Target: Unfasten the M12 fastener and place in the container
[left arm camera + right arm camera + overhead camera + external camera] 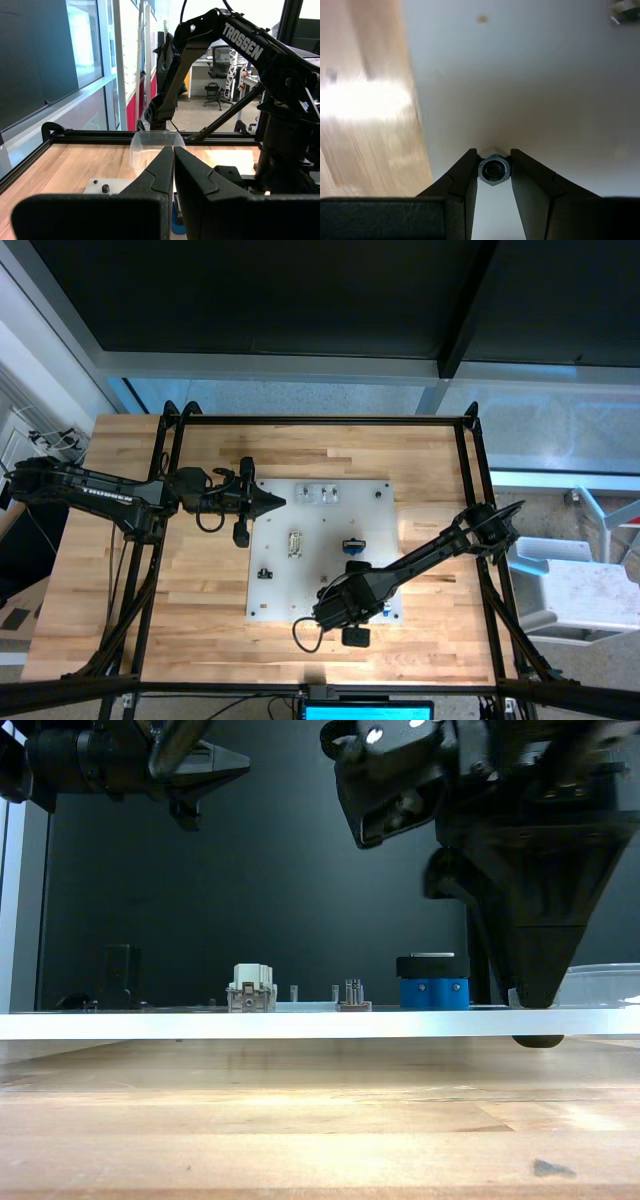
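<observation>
A small silver M12 nut is pinched between the fingers of my right gripper. That right gripper points straight down at the near right part of the white board, its tip at board level. The stud is hidden by the fingers, so I cannot tell whether the nut is on its stud. The container, a clear shallow tray, lies just behind and right of the gripper; it also shows as the container in the left wrist view. My left gripper hangs shut and holding nothing above the board's far left edge.
On the board stand a blue block with a black cap, a white connector and small silver posts. A black frame runs round the wooden table. The right arm stretches over the board's right side.
</observation>
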Controlling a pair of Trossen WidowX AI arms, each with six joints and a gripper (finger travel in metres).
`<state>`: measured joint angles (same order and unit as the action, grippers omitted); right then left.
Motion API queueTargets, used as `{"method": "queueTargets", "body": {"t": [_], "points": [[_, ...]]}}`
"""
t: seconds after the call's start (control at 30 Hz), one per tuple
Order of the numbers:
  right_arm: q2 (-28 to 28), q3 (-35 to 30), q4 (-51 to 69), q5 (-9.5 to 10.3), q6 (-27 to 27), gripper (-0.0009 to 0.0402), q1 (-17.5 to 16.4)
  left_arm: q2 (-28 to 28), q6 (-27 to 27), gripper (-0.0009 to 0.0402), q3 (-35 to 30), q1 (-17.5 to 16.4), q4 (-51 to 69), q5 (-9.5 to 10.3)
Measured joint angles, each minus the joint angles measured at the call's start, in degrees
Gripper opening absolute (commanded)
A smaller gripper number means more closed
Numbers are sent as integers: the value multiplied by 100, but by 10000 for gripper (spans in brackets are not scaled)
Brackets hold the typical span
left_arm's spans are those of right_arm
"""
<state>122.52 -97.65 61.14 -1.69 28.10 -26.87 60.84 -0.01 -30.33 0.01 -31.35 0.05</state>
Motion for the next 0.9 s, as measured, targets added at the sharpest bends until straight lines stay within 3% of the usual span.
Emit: {"method": "queueTargets", "body": {"t": [0.37, 0.6, 0.73, 0.9], "points": [[-4, 4, -50, 0, -3550, 43, -2, 0, 0, 0, 0, 0, 2, -2], [-7, 7, -87, 0, -5425, 43, -2, 0, 0, 0, 0, 0, 0, -2], [-7, 7, -109, 0, -6251, 43, -2, 0, 0, 0, 2, 0, 0, 0], [-9, 7, -120, -2, -6802, 44, -2, 0, 0, 0, 0, 0, 0, -2]]}}
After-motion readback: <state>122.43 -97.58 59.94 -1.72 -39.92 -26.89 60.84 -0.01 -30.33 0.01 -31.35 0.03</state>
